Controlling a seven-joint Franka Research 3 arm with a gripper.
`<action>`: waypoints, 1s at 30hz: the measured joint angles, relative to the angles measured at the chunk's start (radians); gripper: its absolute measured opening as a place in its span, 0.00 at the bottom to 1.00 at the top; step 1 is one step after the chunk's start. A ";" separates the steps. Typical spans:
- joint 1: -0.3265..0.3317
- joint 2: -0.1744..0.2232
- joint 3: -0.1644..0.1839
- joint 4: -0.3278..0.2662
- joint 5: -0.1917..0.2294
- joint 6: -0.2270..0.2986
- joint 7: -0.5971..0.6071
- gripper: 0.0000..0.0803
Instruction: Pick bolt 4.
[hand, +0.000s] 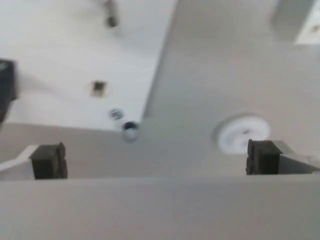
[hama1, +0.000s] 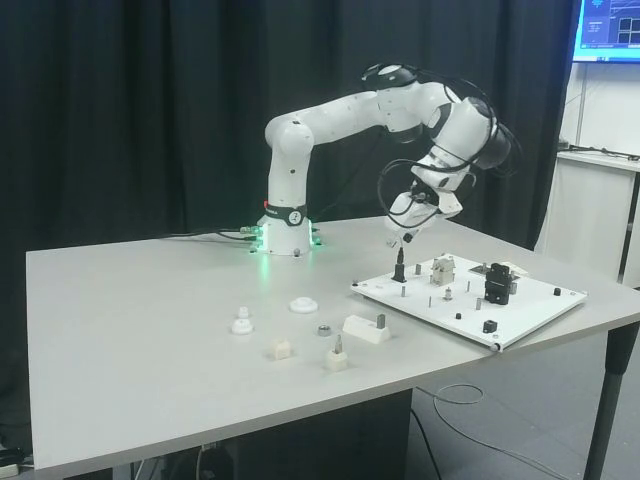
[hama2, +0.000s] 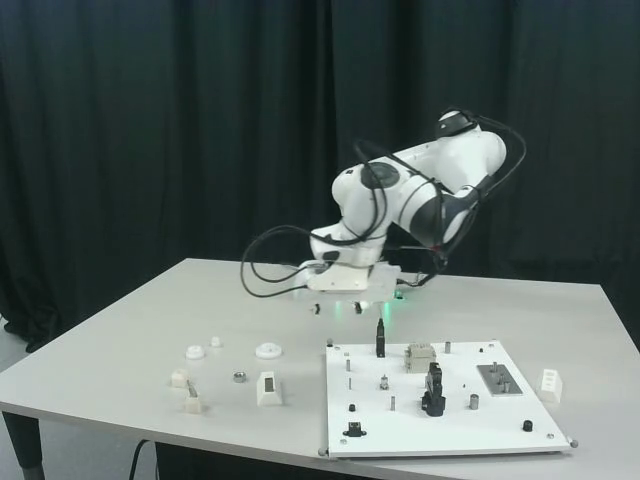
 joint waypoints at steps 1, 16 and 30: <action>-0.010 0.000 0.000 -0.001 0.005 0.010 -0.010 1.00; -0.172 0.001 -0.002 -0.043 0.130 0.101 -0.233 1.00; -0.313 0.055 0.001 -0.101 0.364 0.111 -0.492 1.00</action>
